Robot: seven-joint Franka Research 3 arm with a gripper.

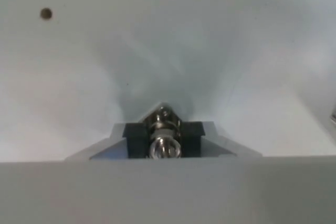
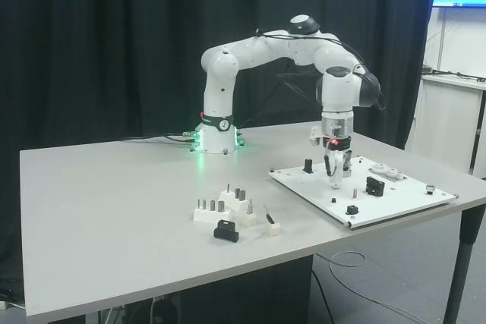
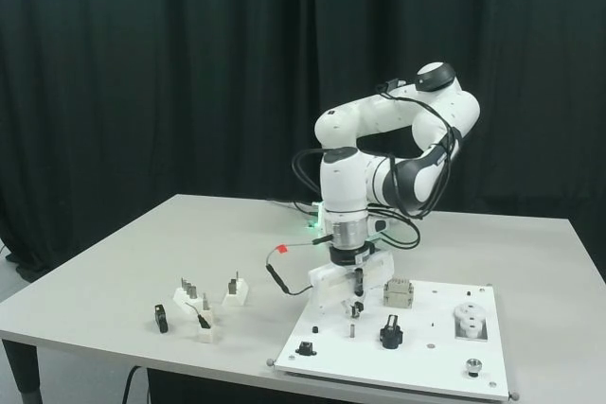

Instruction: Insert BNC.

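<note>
Gripper (image 1: 165, 142) pinching BNC connector (image 1: 164, 136) between black finger pads (image 1: 135, 139), low centre of wrist view. Connector: shiny metal barrel, ribbed collar, rounded glinting tip facing camera. White board (image 1: 79, 87) fills view behind it, small dark hole (image 1: 46, 13) upper left. First room view: gripper (image 2: 336, 172) pointing down over white board (image 2: 402, 199), right of centre; white fixture blocks (image 2: 225, 207) lower centre on grey table (image 2: 99, 202).

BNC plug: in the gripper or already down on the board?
In the gripper: the wrist view shows the BNC connector clamped between black pads, hanging above the white board.
</note>
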